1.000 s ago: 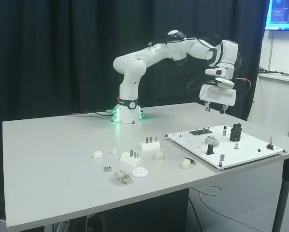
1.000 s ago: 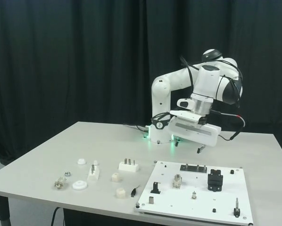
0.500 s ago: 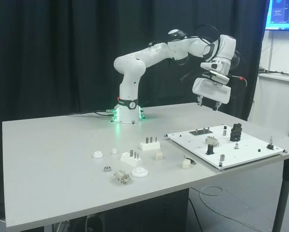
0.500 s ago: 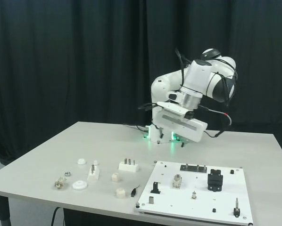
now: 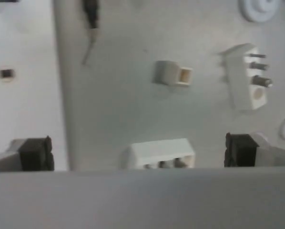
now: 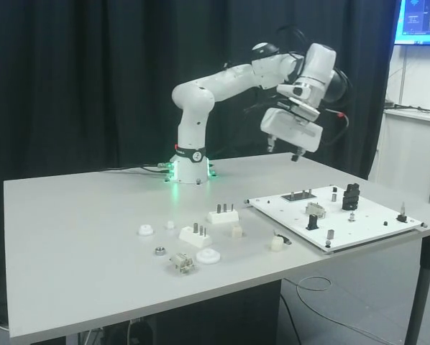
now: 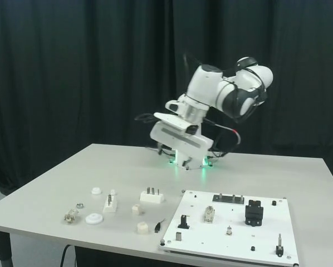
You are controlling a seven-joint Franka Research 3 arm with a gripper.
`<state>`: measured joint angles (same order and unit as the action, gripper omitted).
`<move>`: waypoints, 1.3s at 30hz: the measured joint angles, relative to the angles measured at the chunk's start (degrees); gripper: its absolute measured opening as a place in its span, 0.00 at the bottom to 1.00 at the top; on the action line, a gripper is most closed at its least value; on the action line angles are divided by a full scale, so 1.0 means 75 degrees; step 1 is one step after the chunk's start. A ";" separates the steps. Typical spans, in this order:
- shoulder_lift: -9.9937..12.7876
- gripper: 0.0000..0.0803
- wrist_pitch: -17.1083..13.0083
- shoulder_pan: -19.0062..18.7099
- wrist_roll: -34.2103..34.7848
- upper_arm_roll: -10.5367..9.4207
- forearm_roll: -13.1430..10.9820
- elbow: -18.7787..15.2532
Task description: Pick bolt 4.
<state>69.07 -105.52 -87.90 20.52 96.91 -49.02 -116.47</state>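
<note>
The pincer (image 6: 283,152), spread and empty, hangs high above the tabletop (image 6: 78,215), well apart from the white bolt holder (image 6: 197,235).

1. A grey table (image 6: 71,215) is seen carrying every item; the arm's white base (image 6: 188,167) is bolted near its far edge.
2. A white board (image 7: 211,236) lies flat on it; just beside the board rest a small white block (image 7: 142,227) and a black plug (image 7: 157,227).
3. Further along, white holders (image 7: 152,196) with upright pins, white discs (image 7: 94,218) and a metal nut (image 6: 159,251) are laid.
</note>
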 joint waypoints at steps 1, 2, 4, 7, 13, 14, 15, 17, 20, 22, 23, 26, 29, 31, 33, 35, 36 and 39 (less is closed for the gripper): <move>0.0000 1.00 -0.0004 0.0076 -0.0110 0.0012 0.0000 -0.0019; 0.0000 1.00 -0.0011 0.0158 -0.0225 0.0024 0.0000 -0.0043; 0.0000 1.00 -0.0034 0.0312 -0.0427 0.0035 0.0000 -0.0082; 0.0000 1.00 -0.0078 0.0556 -0.0738 0.0034 -0.0002 -0.0135; -0.0001 1.00 -0.0137 0.1000 -0.1212 0.0018 -0.0066 -0.0305; 0.0000 1.00 -0.0147 0.1081 -0.1295 0.0009 -0.0099 -0.0335; -0.0001 1.00 -0.0161 0.1153 -0.1372 0.0001 -0.0133 -0.0363; -0.0001 1.00 -0.0202 0.1315 -0.1555 -0.0020 -0.0229 -0.0435; -0.0001 1.00 -0.0291 0.1558 -0.1855 -0.0063 -0.0399 -0.0542; 0.0002 1.00 -0.0361 0.1722 -0.2012 -0.0093 -0.0528 -0.0612; 0.0004 1.00 -0.0406 0.1809 -0.2077 -0.0110 -0.0605 -0.0650; 0.0005 1.00 -0.0505 0.2068 -0.2276 -0.0162 -0.0801 -0.0725; 0.0022 1.00 -0.0607 0.2347 -0.2542 -0.0214 -0.1040 -0.0776; 0.0040 1.00 -0.0667 0.2527 -0.2686 -0.0240 -0.1222 -0.0799; 0.0061 1.00 -0.0725 0.2717 -0.2790 -0.0269 -0.1404 -0.0808; 0.0092 1.00 -0.0754 0.2908 -0.2887 -0.0294 -0.1590 -0.0806; 0.0116 1.00 -0.0767 0.3008 -0.2938 -0.0304 -0.1689 -0.0805; 0.0198 1.00 -0.0800 0.3299 -0.3104 -0.0341 -0.1988 -0.0789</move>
<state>70.56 -111.51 -63.16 -2.76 94.35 -63.93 -122.39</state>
